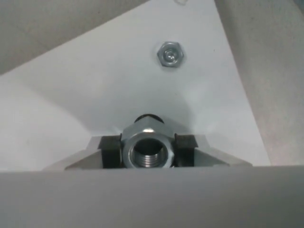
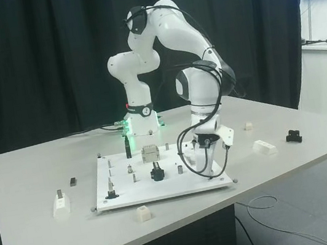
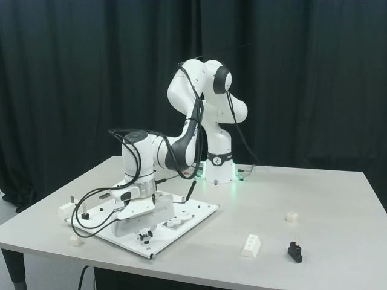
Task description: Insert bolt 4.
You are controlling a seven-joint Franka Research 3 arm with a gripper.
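Observation:
In the wrist view my gripper is shut on a grey hex piece with a threaded bore, bolt 4, held between black pads. Just beyond it a black hole shows in the white board. Farther on, a second hex bolt head sits seated in the board. From the room views, the gripper hangs low over the board's corner farthest from the arm's base; the bolt itself is too small to make out there.
The board carries a black post, a grey block and a black fixture. Loose on the grey table lie white blocks and a black part. A cable loops beside the gripper.

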